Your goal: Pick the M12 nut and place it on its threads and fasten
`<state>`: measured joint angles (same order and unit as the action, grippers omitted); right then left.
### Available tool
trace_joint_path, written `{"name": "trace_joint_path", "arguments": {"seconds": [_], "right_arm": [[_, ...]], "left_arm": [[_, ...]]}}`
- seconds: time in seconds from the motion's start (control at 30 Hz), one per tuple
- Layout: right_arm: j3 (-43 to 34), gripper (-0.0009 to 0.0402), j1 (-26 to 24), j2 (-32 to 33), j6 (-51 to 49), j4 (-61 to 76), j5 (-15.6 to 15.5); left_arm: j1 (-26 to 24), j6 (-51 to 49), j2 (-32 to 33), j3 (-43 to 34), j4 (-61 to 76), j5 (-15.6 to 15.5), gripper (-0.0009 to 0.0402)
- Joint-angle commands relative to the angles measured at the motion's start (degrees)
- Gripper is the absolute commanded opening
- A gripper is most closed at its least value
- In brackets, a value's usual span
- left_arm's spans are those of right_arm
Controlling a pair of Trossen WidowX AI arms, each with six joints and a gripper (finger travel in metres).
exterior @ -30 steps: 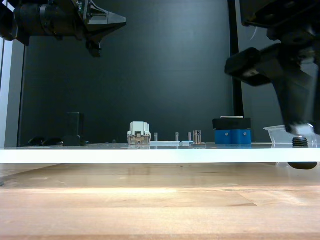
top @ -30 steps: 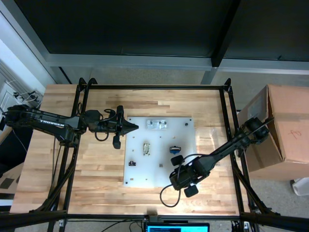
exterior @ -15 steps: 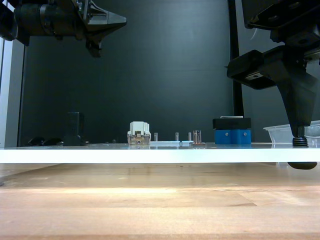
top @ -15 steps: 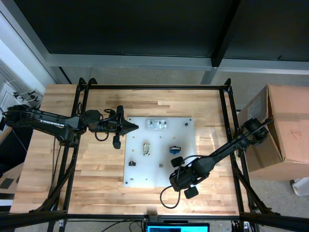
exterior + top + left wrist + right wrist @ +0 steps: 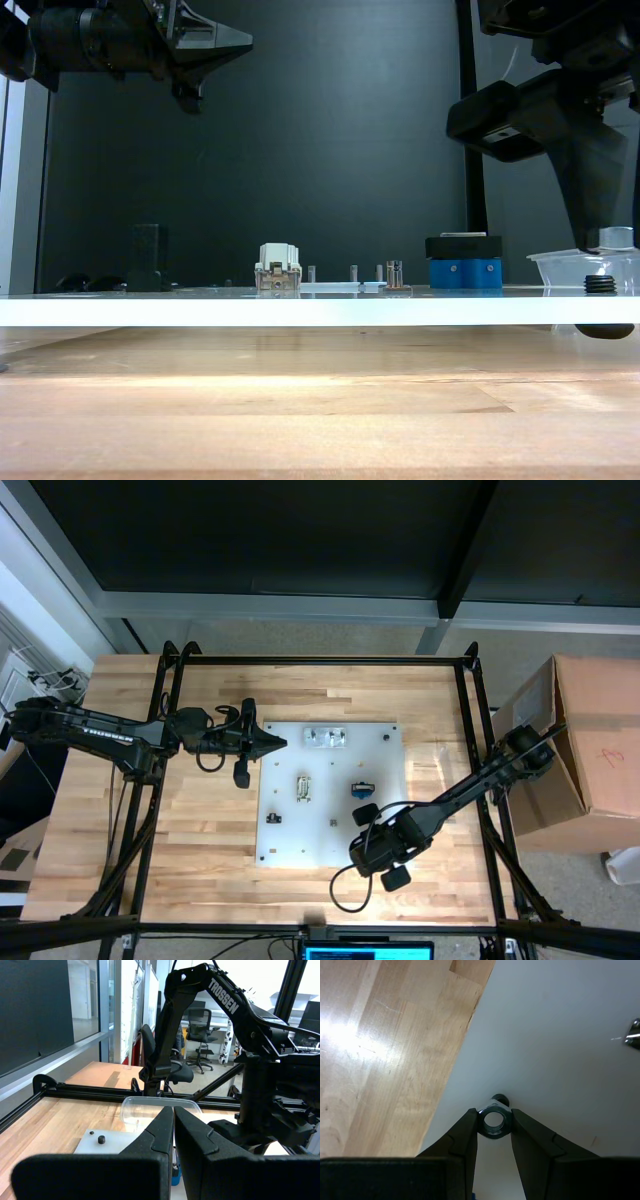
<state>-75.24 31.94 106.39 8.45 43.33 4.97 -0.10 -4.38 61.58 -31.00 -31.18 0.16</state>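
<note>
High view: black pointed left gripper [image 5: 276, 742] hangs over the left edge of the white rectangular task board [image 5: 300, 840]. Low view puts it well above the board, with open air beneath. Left wrist view: its fingers [image 5: 160, 1132] are pressed together with nothing between them.

Right gripper [image 5: 598, 244] stands point-down over the board's near right edge, with the wooden table [image 5: 200, 860] just beside it. Right wrist view: its fingers clamp the small silver hexagonal nut [image 5: 495, 1123], bore facing the camera. Short black ribbed stud [image 5: 600, 285] sits just below the tip, ribs bare, and the nut is held off it. High view: the arm hides both. Clear plastic tray [image 5: 560, 265] lies behind, cut off at the frame edge.
</note>
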Motion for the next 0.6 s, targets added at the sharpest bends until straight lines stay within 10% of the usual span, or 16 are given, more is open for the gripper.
{"name": "trace_joint_path", "arguments": {"seconds": [0.03, 0.6], "right_arm": [[-2.0, 0.0007, -0.6, 2.0, 0.0, 2.1, -0.3], [-4.1, 0.0007, -1.2, 3.8, 0.0, 3.7, -0.3]], "left_arm": [[0.0, 0.0, 0.0, 0.0, 0.0, 0.0, 0.0000], [0.0, 0.0, 0.0, 0.0, 0.0, 0.0, 0.0000]]}}
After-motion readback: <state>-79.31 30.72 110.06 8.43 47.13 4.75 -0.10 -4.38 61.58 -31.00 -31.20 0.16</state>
